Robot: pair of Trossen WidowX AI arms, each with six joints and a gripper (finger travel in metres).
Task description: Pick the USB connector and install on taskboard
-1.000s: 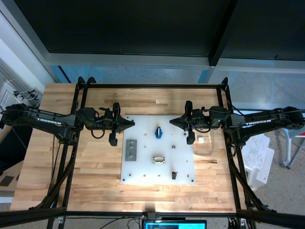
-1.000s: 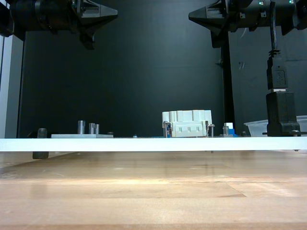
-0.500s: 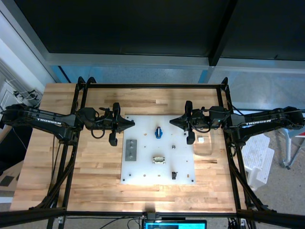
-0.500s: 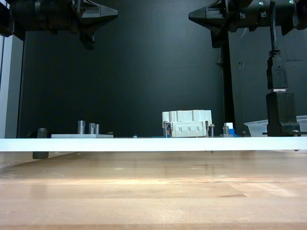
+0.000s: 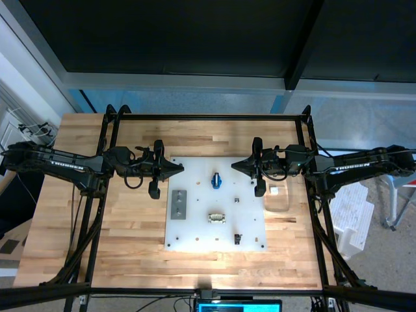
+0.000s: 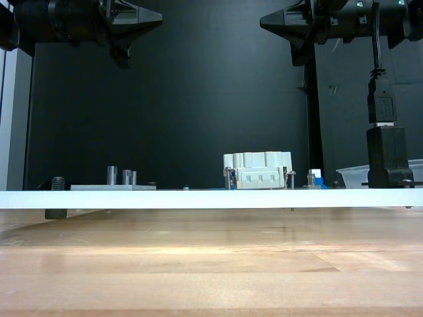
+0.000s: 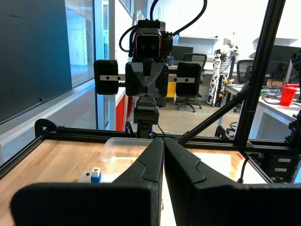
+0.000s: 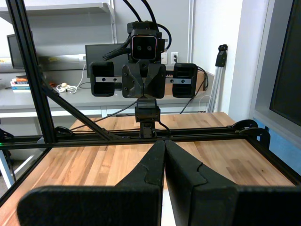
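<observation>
The left tool point(image 5: 177, 169) and right tool point(image 5: 235, 164) hang pressed together and empty, mid-frame; the USB connector point(image 5: 238, 238) stands upright on the taskboard point(image 5: 195, 227), lower right; it looks plugged in already, so maybe nothing is left.

USB connector point(image 5: 238, 238) too small for detail

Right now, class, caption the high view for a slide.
Left gripper and right gripper, both shut, hover over the far edge of the taskboard; USB connector sits near its front.
</observation>
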